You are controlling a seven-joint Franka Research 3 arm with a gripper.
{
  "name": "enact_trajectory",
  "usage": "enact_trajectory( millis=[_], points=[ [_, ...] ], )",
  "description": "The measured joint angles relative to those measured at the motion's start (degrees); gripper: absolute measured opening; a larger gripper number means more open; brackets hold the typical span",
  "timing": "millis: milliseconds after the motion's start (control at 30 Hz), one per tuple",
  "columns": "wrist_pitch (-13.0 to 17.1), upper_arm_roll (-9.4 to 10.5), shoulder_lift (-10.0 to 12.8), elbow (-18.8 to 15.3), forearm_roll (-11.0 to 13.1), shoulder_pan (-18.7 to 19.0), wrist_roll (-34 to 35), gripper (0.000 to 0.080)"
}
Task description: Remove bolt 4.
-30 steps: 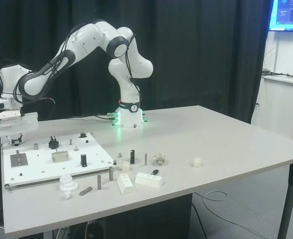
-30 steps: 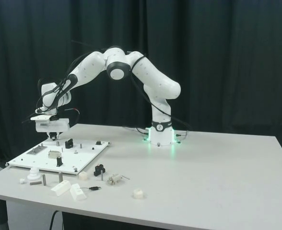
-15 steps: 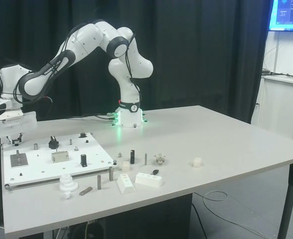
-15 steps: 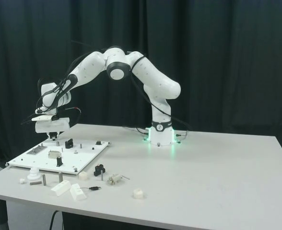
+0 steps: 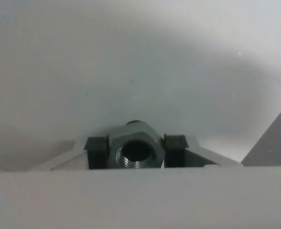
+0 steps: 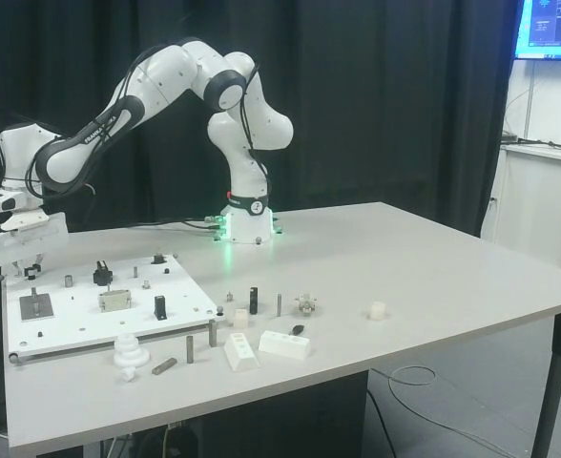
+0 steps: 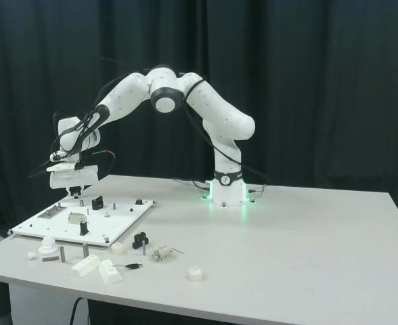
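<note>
Gripper [image 5: 135, 151]: both black fingertips were closed against opposite flats of the hex bolt head.
Bolt 4 [image 5: 136, 152]: sat low centre in the wrist view, threaded bore facing the camera; grey metal, judged rigid, light and smooth, so the flats looked like the soundest hold.
White assembly board [image 6: 71, 320]: lay at left in the first room view, below the gripper.
Grey table [image 6: 433, 258]: stretched behind.

Wrist cam's lower part is blocked by the hand [image 5: 136, 155] body, so the fingers [image 5: 97, 151] are half hidden. Board [image 6: 99, 305] bolts are too tiny to number.
</note>
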Motion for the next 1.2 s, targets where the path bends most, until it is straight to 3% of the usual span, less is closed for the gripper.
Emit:
enact_trajectory(
  millis=[1200],
  points=[
    [0.1, 0.01, 0.1, 0.1, -0.2, 0.1, -15.3, 0.0243]
  ],
)
